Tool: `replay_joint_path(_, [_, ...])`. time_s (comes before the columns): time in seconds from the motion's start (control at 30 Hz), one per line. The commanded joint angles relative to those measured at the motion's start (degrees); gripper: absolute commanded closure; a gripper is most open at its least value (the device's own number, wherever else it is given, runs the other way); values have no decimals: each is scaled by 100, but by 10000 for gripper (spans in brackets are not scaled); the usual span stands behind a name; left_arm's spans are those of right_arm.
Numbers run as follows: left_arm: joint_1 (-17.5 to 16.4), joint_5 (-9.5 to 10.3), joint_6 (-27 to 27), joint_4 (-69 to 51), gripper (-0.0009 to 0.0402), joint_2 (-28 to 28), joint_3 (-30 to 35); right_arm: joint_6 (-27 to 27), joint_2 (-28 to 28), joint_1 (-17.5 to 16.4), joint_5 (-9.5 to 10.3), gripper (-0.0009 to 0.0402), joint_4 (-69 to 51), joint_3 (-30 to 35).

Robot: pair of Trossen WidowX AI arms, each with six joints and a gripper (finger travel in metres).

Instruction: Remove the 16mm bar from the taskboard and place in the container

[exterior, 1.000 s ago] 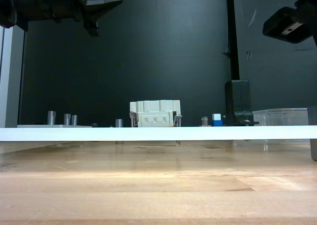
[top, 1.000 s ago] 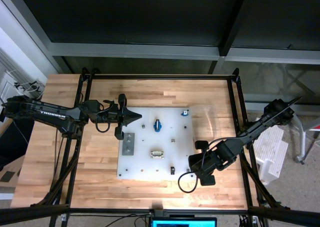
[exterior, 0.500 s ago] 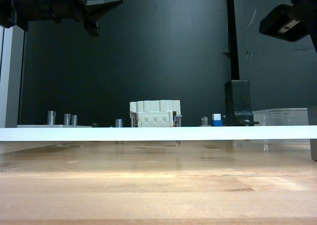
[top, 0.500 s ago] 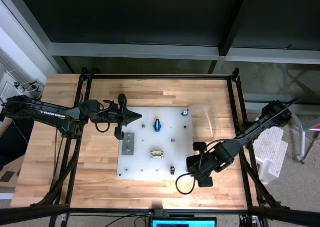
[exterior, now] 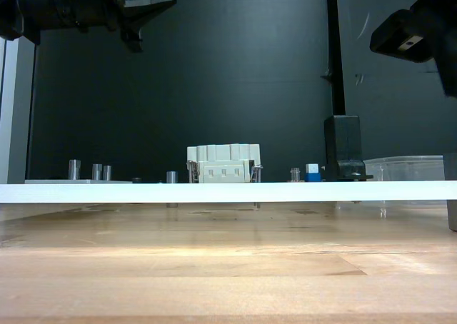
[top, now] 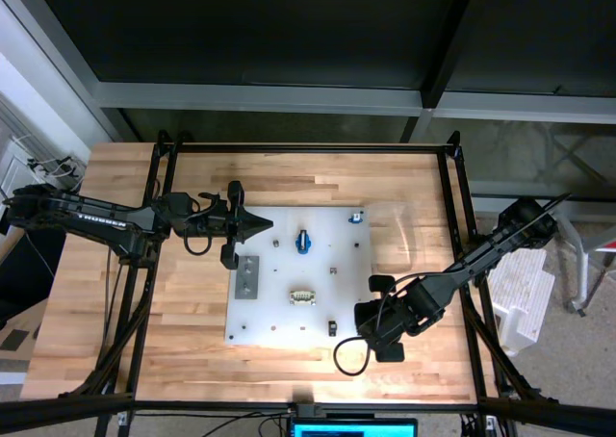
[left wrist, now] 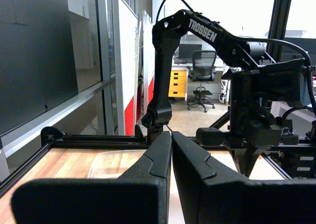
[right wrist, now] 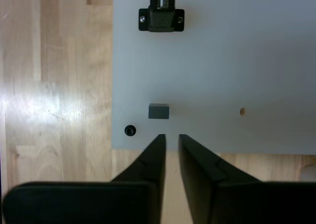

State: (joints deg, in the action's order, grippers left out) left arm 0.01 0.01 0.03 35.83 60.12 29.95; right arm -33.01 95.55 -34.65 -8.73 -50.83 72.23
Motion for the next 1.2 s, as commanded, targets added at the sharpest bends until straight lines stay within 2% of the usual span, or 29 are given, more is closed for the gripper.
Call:
replay_joint_path(0.03, [0,0,0,4,393,-2,0,-111,144,2,-24,298,81,15])
replay_joint_path(0.27, [0,0,-2,0,393,0,0,-114,431,2,-26,216,278,15])
replay_joint_path(0.47, [-2,0,-2,2,393,0,0,-109,673,0,-28,190,498,13])
replay_joint_path(0.93, [0,0,-2,0,393,0,0,-107,968,2,-26,194,555,-2])
replay_joint_path(1.2, [0,0,0,2,393,0,0,-103,966,2,-26,262,551,-4])
